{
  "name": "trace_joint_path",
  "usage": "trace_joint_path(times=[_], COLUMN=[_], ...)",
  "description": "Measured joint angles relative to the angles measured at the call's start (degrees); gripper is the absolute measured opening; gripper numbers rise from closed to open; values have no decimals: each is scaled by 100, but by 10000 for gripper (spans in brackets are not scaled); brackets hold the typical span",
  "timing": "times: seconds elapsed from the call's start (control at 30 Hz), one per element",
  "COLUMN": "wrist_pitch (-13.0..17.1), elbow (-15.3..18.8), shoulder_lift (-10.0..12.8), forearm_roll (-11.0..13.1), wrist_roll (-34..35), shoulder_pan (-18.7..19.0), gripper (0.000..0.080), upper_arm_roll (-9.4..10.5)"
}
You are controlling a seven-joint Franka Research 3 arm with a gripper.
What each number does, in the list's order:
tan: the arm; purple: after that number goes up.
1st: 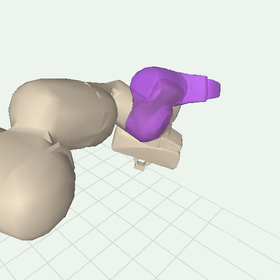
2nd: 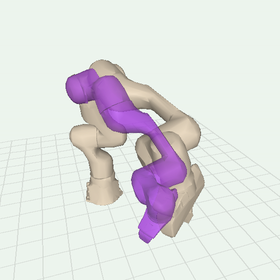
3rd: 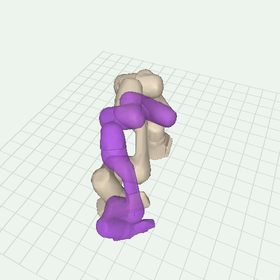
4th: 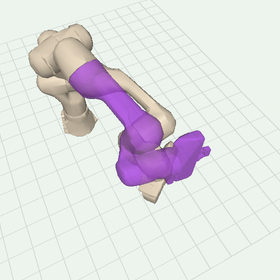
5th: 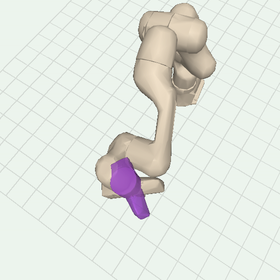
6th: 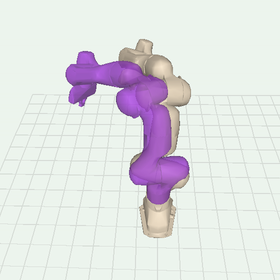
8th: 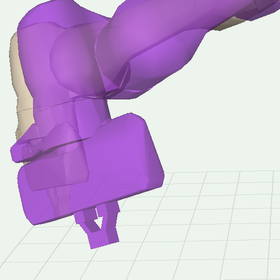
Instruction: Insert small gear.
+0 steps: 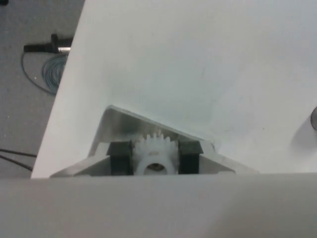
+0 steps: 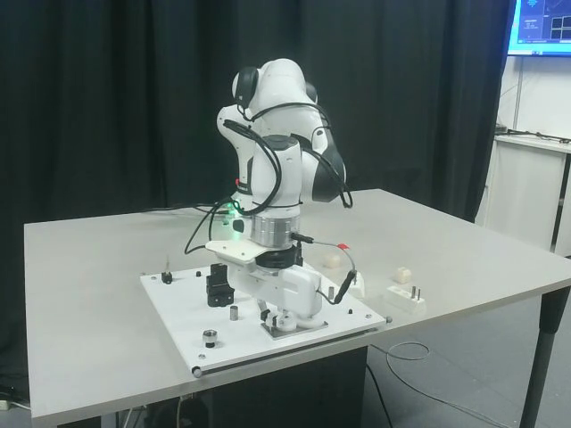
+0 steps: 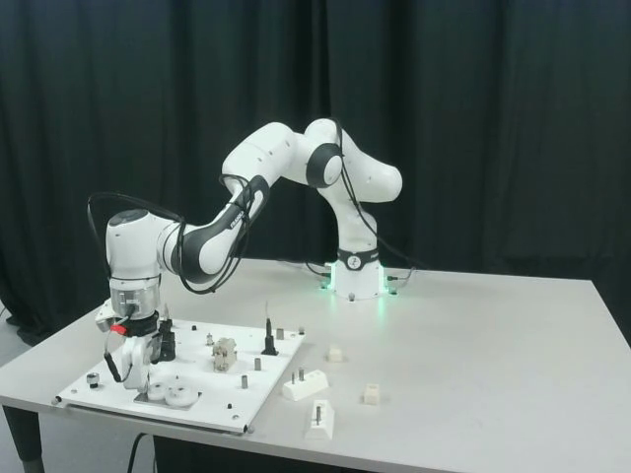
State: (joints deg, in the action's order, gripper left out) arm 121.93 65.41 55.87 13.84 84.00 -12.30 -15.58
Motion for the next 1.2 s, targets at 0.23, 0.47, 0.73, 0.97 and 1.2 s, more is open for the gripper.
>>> trace_joint_path(times=[0.23, 0.47, 0.73, 0.97, 1.2], wrist_pitch=[3, 13, 13, 13, 13], elbow=[0, -1, -4, -4, -2], shoulder_lift=[7, 16, 17, 18, 30], forearm_roll=[0, 0, 0, 0, 0], wrist_roll=[-184, -511, -557, -63, 298], shoulder_pan=[0, 1, 2, 18, 65], gripper=[194, 194, 194, 194, 194], upper_arm_roll=[0, 0, -3, -25, -81])
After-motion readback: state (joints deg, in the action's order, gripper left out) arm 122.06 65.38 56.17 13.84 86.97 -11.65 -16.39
